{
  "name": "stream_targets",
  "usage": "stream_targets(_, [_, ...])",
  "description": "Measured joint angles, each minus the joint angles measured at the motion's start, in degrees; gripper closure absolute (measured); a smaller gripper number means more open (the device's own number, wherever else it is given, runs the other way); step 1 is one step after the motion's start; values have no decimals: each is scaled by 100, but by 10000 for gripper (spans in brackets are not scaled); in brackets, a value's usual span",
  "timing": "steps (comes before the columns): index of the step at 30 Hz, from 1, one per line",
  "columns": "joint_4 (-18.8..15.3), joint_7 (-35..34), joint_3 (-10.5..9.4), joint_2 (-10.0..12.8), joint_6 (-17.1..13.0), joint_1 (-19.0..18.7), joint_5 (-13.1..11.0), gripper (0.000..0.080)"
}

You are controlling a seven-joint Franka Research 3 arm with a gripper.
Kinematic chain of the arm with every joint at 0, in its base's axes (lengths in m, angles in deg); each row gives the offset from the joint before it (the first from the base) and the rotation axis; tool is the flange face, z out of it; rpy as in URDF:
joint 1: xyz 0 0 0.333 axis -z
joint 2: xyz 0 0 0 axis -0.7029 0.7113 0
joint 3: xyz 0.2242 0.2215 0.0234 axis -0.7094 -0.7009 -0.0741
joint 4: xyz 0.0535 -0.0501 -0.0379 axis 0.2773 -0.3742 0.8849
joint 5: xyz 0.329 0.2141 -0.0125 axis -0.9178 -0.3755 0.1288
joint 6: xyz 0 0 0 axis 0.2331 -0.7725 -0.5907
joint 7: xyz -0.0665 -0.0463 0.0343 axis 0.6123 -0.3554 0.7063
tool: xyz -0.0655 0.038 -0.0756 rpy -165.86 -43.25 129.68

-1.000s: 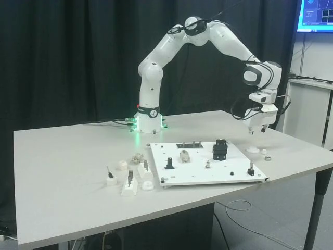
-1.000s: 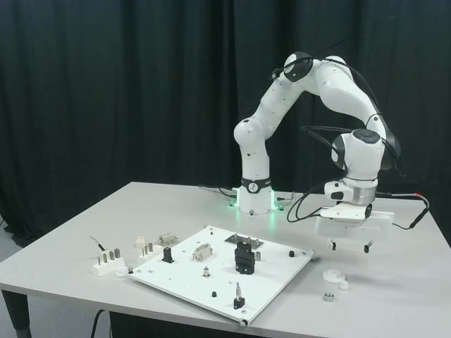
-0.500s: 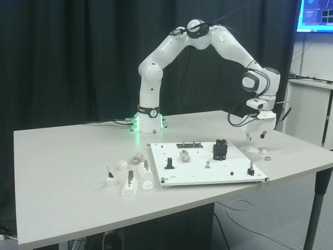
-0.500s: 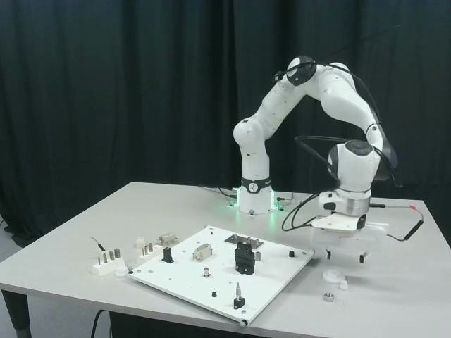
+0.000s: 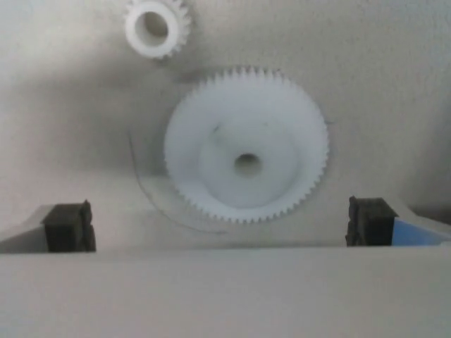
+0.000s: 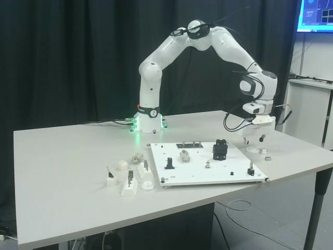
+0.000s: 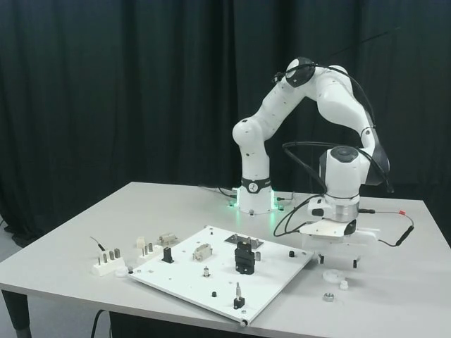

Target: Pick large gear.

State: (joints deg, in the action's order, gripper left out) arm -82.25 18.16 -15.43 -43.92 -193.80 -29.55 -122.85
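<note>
The gripper [image 5: 218,227] hangs low over the table [image 6: 67,156] with its fingers [image 5: 68,227] spread wide apart and nothing between them yet, and the large gear [image 5: 246,163] lies flat on the table just off the corner of the white board [image 7: 184,273], on the side away from the arm's base. From the wrist view the gear sits between the two pads but seems a little off their line, so my worry is that a straight drop would let the pads close on the edge of the teeth rather than across the full width; a thin, flat, smooth disc like that could then tip up or skid out sideways. The small gear [image 5: 156,25] lies just beside the large one, apart from it though close, and a finger coming down wide could nudge it or push the two together. A nut [image 7: 328,296] also rests near them toward the table edge. The table is grey, matte and looks hard, so the fingertips must reach almost to the surface to catch such a low rim, and pressing too far would jam them. Black curtains hang behind, and green light glows at the arm's base [image 6: 147,125].
</note>
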Motion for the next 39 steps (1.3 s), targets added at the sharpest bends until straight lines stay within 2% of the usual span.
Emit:
stream_targets(10, [-20, 61, -3, 74, -77, 57, -212, 3])
stream_targets(29, [-19, 114, -106, 235, -311, 56, -307, 3])
stream_targets(39, [-19, 114, -111, 289, -326, 54, -401, 3])
